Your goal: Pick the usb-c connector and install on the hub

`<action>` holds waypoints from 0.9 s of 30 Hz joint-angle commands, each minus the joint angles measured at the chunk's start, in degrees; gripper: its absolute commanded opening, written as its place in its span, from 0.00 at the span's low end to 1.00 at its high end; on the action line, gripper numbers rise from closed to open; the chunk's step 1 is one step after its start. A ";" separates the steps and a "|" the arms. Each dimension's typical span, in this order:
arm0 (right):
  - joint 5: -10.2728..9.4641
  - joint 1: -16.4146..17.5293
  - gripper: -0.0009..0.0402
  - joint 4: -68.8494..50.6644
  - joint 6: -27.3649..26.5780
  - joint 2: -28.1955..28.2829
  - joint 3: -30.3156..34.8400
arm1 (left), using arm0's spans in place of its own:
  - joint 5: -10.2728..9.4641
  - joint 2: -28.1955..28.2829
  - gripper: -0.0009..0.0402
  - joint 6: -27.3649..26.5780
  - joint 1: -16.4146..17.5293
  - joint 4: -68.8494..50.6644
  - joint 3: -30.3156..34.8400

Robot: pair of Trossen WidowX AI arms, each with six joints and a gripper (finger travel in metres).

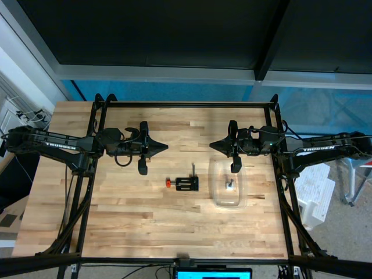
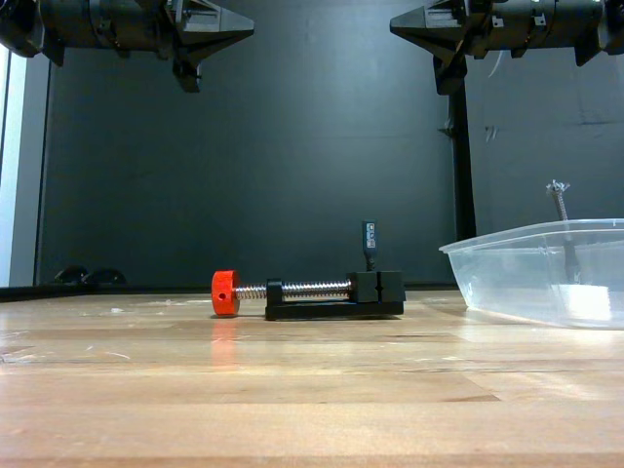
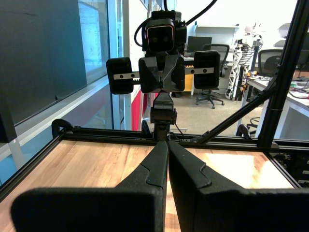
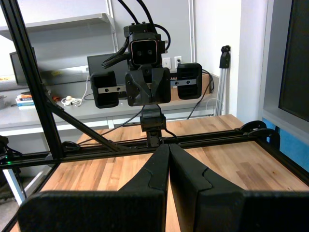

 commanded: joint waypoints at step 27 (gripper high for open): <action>-2.82 0.46 0.02 -33.81 0.07 0.04 11.72 | 0.02 0.00 0.02 0.00 0.00 0.02 0.00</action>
